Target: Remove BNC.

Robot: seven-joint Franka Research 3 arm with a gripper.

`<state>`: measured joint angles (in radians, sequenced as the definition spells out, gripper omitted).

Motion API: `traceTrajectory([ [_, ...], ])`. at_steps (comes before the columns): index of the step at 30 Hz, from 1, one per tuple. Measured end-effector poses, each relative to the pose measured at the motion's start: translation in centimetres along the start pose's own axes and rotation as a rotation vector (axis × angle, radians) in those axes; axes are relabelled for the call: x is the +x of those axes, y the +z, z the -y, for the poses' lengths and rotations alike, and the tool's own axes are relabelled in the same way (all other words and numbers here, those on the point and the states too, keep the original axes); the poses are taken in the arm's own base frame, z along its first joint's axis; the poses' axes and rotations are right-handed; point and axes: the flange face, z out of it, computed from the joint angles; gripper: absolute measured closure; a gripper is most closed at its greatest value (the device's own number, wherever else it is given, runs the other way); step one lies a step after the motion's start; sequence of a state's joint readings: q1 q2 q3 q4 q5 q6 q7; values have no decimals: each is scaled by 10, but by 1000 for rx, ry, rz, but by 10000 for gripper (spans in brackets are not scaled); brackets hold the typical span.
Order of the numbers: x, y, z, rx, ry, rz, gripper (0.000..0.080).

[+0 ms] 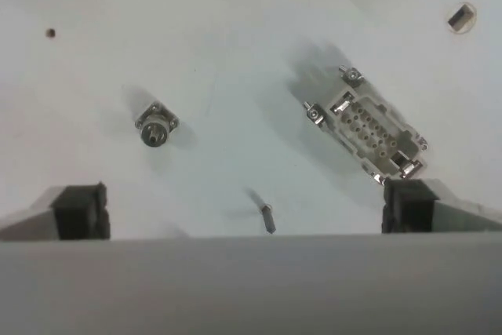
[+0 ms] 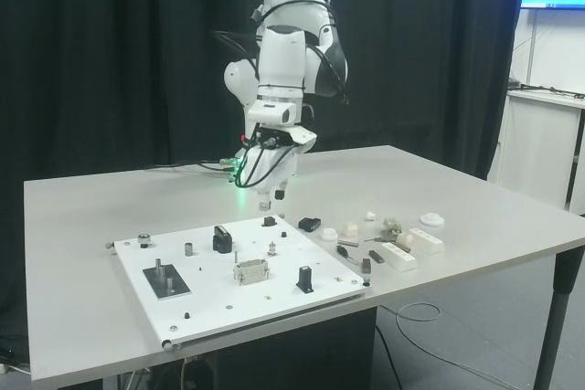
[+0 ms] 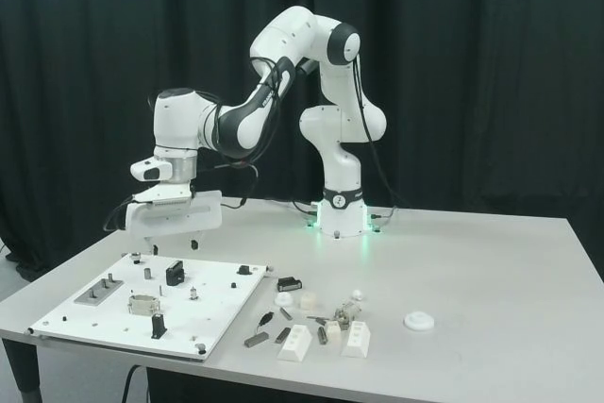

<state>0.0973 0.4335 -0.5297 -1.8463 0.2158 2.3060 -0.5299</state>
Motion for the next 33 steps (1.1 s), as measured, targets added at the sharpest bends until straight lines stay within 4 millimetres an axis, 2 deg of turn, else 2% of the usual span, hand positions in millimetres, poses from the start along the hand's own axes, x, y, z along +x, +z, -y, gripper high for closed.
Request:
traceTrajectory([
  [1, 0, -1, 0, -1, 0, 0, 320],
  [2, 0, -1, 0, -1, 1, 0, 22],
  [33, 2, -10, 2, -3, 33, 17, 3],
])
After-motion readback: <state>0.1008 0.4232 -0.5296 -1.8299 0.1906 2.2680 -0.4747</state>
